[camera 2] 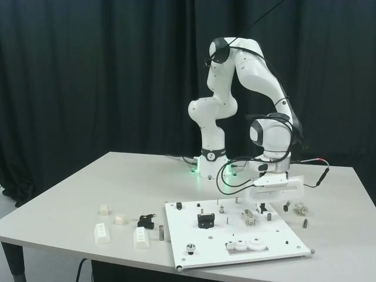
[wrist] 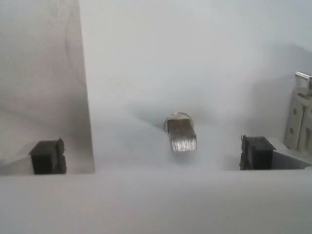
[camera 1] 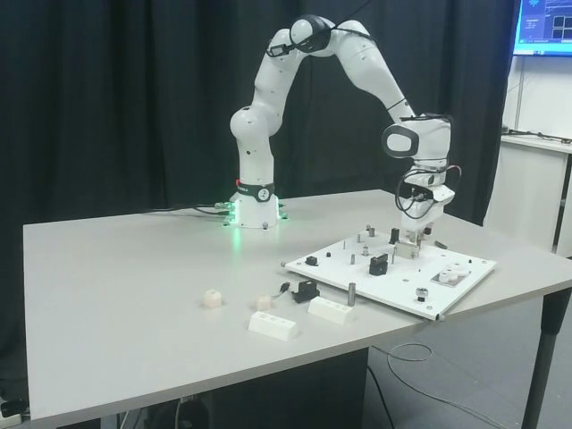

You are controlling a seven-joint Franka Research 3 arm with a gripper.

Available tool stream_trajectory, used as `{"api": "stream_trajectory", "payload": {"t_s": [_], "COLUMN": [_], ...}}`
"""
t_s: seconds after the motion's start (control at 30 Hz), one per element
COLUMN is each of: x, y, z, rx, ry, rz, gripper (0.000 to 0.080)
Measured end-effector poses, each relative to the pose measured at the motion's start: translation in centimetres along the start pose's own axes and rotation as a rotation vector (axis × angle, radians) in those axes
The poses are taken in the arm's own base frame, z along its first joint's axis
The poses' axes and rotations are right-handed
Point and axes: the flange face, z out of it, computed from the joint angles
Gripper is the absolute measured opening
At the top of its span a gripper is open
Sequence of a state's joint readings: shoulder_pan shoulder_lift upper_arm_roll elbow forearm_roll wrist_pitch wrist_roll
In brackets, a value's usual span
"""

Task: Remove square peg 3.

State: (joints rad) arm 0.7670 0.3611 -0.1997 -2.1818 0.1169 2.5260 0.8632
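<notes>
My gripper (wrist: 153,156) is open, one finger at 9 o'clock and one at 3 o'clock of the peg (wrist: 182,135), so I should go straight down, close squarely on its flat sides, then lift vertically from the board (camera 1: 465,284).

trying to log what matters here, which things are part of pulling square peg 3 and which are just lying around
Part of the job:
- square peg, standing in the white board
- gripper, open, fingertips either side of the peg

Lying about:
- white blocks on the grey table
- black clip by the board's edge
- white gears on the board
</notes>
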Motion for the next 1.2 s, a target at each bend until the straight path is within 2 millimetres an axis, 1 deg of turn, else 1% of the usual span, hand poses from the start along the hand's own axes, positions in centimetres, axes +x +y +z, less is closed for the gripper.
{"api": "stream_trajectory", "payload": {"t_s": [0.63,1.0,1.03,1.2], "x": [0.6,1.0,1.0,1.1], "y": [0.4,0.6,0.6,0.7], "z": [2.0,2.5,2.6,2.7], "rx": [0.000,0.005,0.006,0.006], "ry": [0.011,0.017,0.017,0.015], "rz": [0.011,-0.005,-0.006,-0.009], "gripper": [0.0800,0.0800,0.0528,0.0528]}}
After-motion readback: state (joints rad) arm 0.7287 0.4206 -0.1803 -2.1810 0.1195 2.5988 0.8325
